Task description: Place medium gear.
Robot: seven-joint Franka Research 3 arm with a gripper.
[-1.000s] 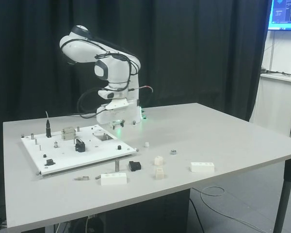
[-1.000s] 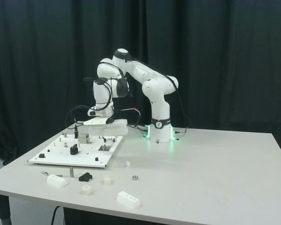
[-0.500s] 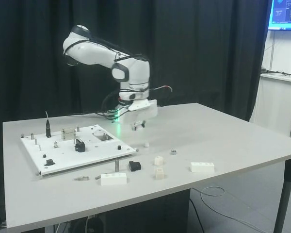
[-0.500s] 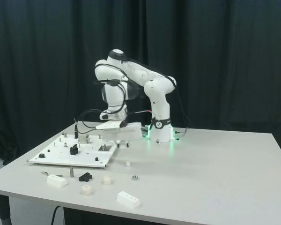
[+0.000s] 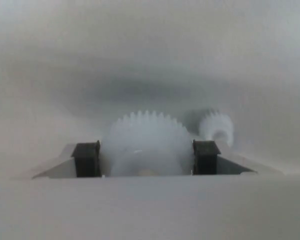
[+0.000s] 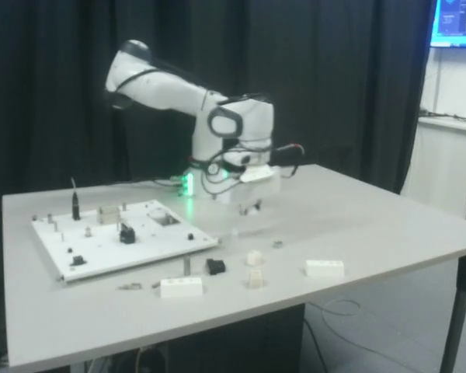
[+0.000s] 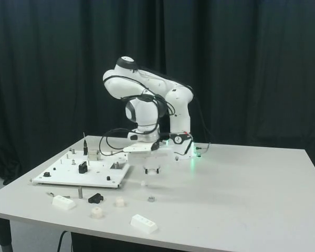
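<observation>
A: Where does the medium gear (image 5: 146, 145) sit relative to the jaws?

B: Directly between them. In the wrist view the two black fingertips (image 5: 86, 159) stand one at each side of the toothed white disc, closed on its rim; the gear's flat face is turned toward the camera, so its bore axis runs along the line of sight (a smaller gear (image 5: 217, 128) lies on the desk beyond it, apart from the held one).

A: And where does the gripper (image 7: 152, 169) hang in the room?

B: Reading the second room view from left to right: the white assembly board (image 7: 68, 177) with its pegs, then the gripper above bare desk (image 7: 241, 184) just off the board's right edge, then the arm's base. Loose parts lie in front, nearer the camera.

A: So the placing move turns on what?

B: Probably on travel back toward the board, which lies to the left of the gear, with the bore lined up over a peg.
</observation>
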